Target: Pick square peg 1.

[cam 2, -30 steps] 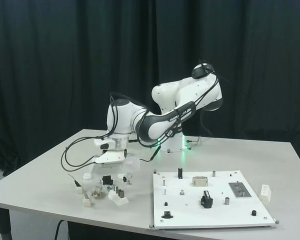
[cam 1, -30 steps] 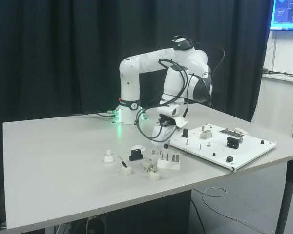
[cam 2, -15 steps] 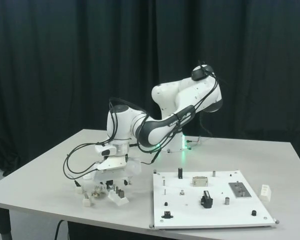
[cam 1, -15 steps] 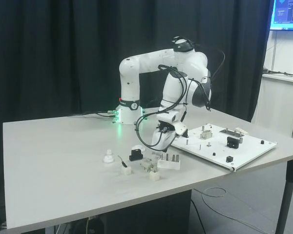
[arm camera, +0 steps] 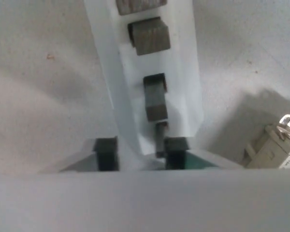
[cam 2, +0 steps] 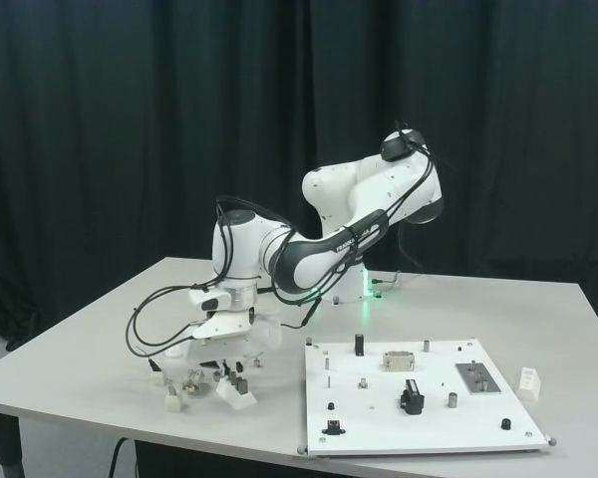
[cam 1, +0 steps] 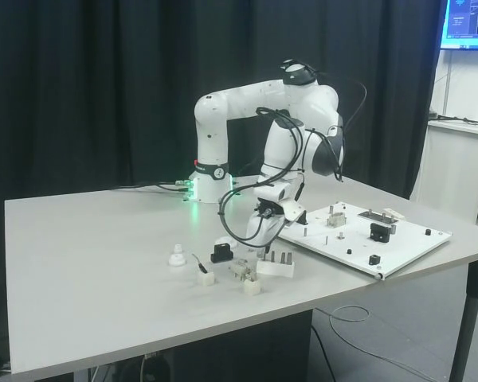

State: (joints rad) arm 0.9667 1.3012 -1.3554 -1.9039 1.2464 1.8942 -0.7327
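The arm (cam 1: pixel 279 119) is reaching down w/ its gripper (arm camera: pixel 141 152) hanging low over the white peg holder (arm camera: pixel 150 72), which is lying on the grey table (cam 1: pixel 88 263) just beside the white board (cam 1: pixel 366 235).

In the wrist view the two black fingertips (arm camera: pixel 106 152) are standing spread apart, nothing clamped btwn them. The end of the holder is sitting in the gap. The square peg (arm camera: pixel 155 96) is standing upright in the holder, nearest the gripper, more in line w/ one fingertip than centred btwn the two; fingers aren't touching it. A second square peg (arm camera: pixel 150 36) is sitting further along the same holder, and part of a third one past that is getting cut off at the frame edge. A grey connector block (arm camera: pixel 275 147) is lying on the table near the holder.

In the first room view, a black block (cam 1: pixel 221 253), a white knob (cam 1: pixel 175 257) and a couple of small white blocks (cam 1: pixel 205 278) are lying scattered near the holder (cam 1: pixel 275 267). The board is carrying several small fixtures, black ones among them.

The second room view is showing the gripper (cam 2: pixel 224 360) right down among these small parts, w/ the board (cam 2: pixel 419 398) beside it.
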